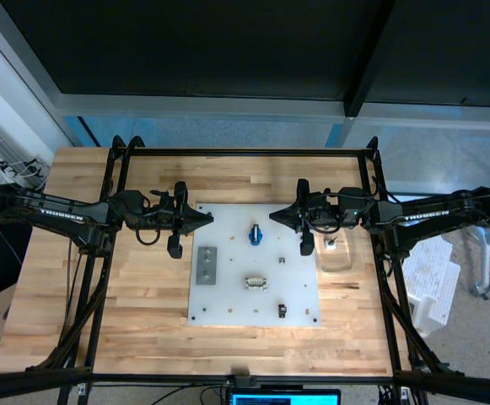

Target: Pick the USB connector and install on taskboard

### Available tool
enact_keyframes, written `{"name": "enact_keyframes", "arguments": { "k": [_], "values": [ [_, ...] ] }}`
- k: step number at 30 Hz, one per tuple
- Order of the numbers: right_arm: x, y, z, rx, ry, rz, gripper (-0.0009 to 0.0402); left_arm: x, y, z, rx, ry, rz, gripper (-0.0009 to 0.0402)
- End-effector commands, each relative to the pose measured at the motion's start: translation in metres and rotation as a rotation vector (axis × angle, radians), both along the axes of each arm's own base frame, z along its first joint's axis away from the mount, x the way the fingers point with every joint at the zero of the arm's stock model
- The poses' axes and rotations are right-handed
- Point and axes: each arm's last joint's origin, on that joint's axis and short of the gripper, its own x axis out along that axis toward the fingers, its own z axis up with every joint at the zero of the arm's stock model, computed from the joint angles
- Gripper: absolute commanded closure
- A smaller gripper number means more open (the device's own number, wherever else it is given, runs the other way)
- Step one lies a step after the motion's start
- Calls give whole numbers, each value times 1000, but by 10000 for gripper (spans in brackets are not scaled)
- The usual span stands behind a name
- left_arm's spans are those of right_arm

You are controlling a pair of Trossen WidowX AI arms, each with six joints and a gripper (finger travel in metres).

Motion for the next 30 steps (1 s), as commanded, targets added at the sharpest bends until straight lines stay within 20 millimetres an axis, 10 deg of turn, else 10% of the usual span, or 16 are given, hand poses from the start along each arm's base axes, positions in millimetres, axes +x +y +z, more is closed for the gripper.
{"name": "enact_keyframes", "arguments": {
  "k": [1,17,30],
  "values": [
    [0,0,1,-34,-6,0,393,0,0,0,0,0,0,393],
    [-3,0,2,-34,2,-7,393,0,0,0,0,0,0,393],
    [-46,-1,8,-36,179,-42,393,0,0,0,0,0,0,393]
  ]
}}
